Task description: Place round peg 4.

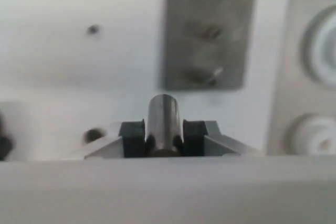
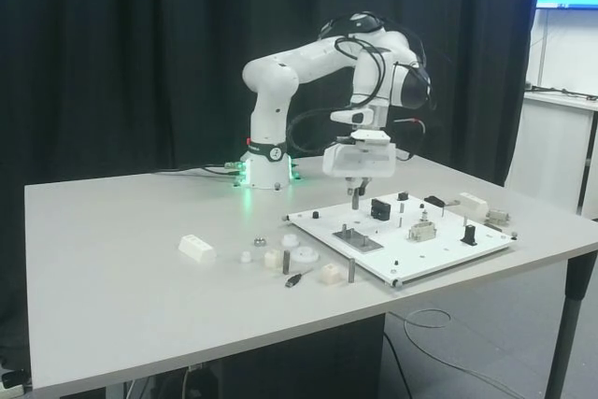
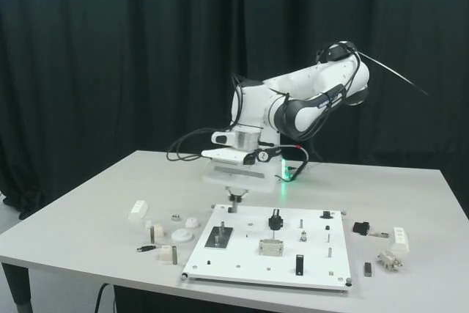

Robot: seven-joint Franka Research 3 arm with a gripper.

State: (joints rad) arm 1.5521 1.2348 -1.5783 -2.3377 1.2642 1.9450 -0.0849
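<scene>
I see the jaws [image 1: 164, 139] clamped on round peg 4 [image 1: 164, 121], hanging above the white board [image 2: 411, 254] near its far edge, open air under the peg, the grey plate [image 1: 209, 30] just ahead

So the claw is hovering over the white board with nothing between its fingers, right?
Not quite. The claw does hover over the white board, but it is not empty: the wrist view shows a round grey peg clamped between its black fingers.
</scene>
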